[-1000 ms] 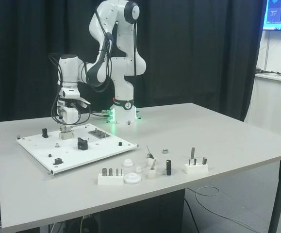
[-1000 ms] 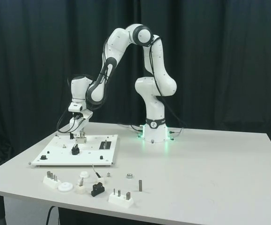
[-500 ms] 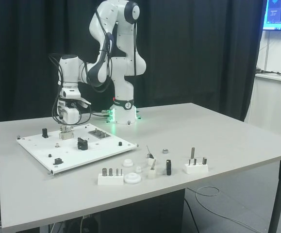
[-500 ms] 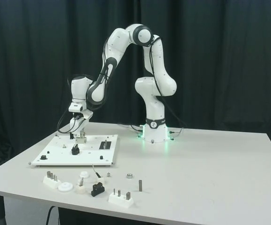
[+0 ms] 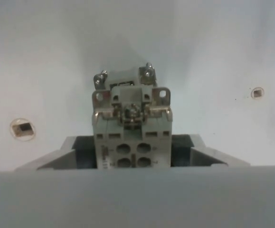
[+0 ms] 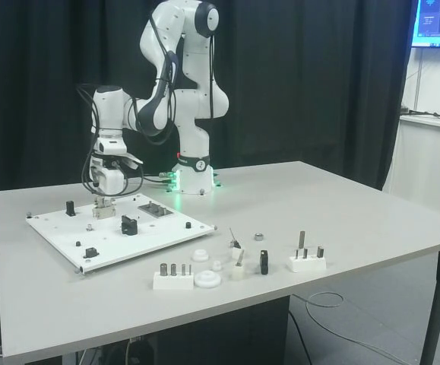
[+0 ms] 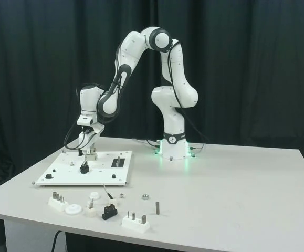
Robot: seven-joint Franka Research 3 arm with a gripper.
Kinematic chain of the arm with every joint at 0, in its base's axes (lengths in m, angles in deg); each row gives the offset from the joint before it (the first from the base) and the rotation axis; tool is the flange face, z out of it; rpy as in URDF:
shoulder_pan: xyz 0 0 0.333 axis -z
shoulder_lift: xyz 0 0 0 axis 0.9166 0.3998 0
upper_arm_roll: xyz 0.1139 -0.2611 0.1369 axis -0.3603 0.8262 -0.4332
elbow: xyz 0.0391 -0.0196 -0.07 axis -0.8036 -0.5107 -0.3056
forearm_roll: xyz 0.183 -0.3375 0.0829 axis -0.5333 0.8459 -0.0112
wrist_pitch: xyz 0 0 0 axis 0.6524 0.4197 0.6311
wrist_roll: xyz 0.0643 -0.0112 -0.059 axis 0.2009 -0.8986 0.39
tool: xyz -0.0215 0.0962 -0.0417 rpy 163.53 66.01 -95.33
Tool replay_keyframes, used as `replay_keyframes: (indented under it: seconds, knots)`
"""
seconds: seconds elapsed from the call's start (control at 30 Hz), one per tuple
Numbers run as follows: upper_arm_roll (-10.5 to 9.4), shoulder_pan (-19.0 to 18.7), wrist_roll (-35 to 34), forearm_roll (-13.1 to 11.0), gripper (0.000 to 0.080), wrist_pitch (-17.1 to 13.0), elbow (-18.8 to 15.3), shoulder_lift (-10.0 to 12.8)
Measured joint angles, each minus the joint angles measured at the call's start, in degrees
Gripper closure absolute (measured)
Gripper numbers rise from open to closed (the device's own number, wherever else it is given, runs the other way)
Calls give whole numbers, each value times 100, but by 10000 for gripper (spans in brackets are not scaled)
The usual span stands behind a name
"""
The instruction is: Insert waterproof.
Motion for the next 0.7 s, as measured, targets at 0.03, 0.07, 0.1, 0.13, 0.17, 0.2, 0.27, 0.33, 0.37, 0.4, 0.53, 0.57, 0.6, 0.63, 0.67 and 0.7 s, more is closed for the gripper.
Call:
replay_keyframes:
  seconds: [0.03, 0.07, 0.1, 0.13, 0.17, 0.2, 0.27, 0.33, 0.37, 0.4, 0.53, 0.57, 0.6, 0.63, 0.67, 0.7]
  knots:
    - [0, -2, 1, 0, 489, -3, -1, 0]
    - [0, -3, 3, 0, 489, -7, -3, 0]
    - [0, -3, 8, 0, 489, -11, -4, 0]
    - [0, -3, 15, 0, 489, -15, -5, 0]
    - [0, -3, 22, 0, 489, -19, -7, -1]
    - [0, -3, 31, 0, 489, -24, -9, -1]
    - [0, -3, 43, 0, 489, -31, -12, -3]
    - [0, -3, 51, 0, 489, -38, -14, -3]
    - [0, -3, 55, 0, 489, -40, -15, -4]
    - [0, -3, 59, 0, 489, -42, -16, -4]
    - [0, -3, 86, 0, 489, -47, -17, -4]
    - [0, -3, 89, 0, 489, -48, -17, -4]
    - [0, -3, 90, 0, 489, -48, -18, -4]
    - [0, -3, 90, 0, 489, -48, -18, -4]
    - [0, -3, 90, 0, 489, -48, -18, -5]
    - [0, -3, 90, 0, 489, -48, -18, -5]
